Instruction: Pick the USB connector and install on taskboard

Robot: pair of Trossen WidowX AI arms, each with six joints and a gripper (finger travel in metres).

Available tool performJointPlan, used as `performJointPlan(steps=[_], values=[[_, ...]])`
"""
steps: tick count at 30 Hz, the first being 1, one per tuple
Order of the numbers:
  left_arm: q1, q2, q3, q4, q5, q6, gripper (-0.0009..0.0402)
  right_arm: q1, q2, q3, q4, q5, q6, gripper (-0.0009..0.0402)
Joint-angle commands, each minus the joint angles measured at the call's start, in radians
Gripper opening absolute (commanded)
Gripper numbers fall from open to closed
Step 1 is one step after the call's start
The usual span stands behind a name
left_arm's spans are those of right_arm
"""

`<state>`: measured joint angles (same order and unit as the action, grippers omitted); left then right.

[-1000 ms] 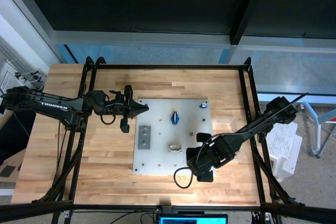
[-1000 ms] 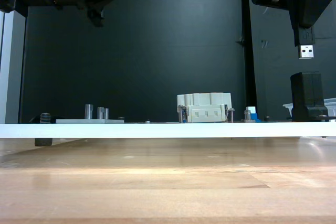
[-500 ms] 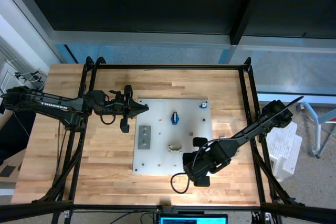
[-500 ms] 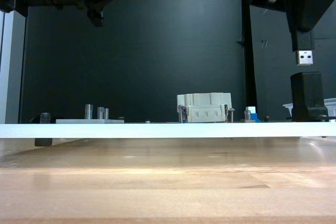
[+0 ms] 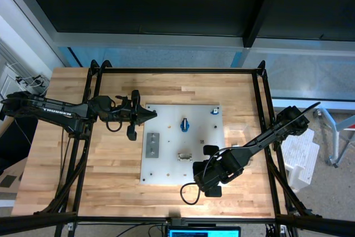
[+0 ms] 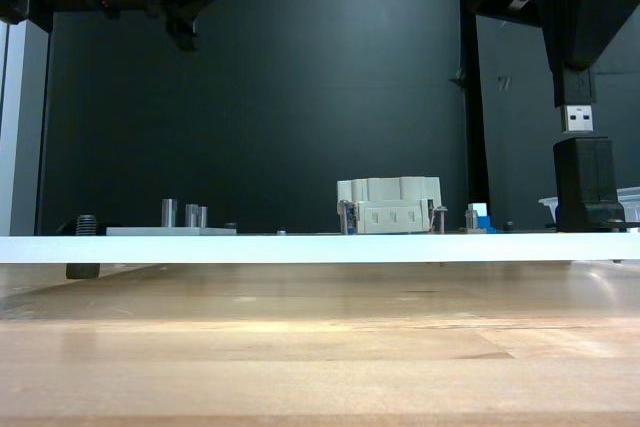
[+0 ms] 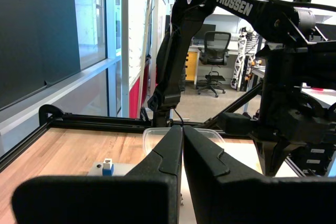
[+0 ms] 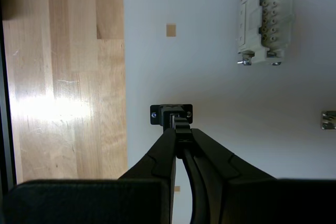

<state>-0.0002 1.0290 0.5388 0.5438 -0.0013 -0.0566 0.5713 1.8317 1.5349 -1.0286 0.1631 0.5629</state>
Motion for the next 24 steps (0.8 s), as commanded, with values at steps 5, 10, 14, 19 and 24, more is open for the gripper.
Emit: performJointPlan(steps=[5,10,14,19,24], values=[[0.0,0.0,0.0,0.0,0.0,0.0,0.0,0.0,0.0,-0.008,0.006,-0.008,-0.003,0.0],[0.0,0.0,0.0,0.0,0.0,0.0,0.0,-0.001,0.0,-0.014,0.014,-0.006,-0.011,0.0],[0.0,0.0,0.0,0.0,0.0,0.0,0.0,-0.002,0.0,-0.018,0.021,-0.006,-0.014,0.0],[0.0,0.0,0.0,0.0,0.0,0.0,0.0,-0.002,0.0,-0.02,0.025,-0.006,-0.018,0.0],[0.0,0.0,0.0,0.0,0.0,0.0,0.0,-0.003,0.0,-0.022,0.025,-0.006,-0.021,0.0]])
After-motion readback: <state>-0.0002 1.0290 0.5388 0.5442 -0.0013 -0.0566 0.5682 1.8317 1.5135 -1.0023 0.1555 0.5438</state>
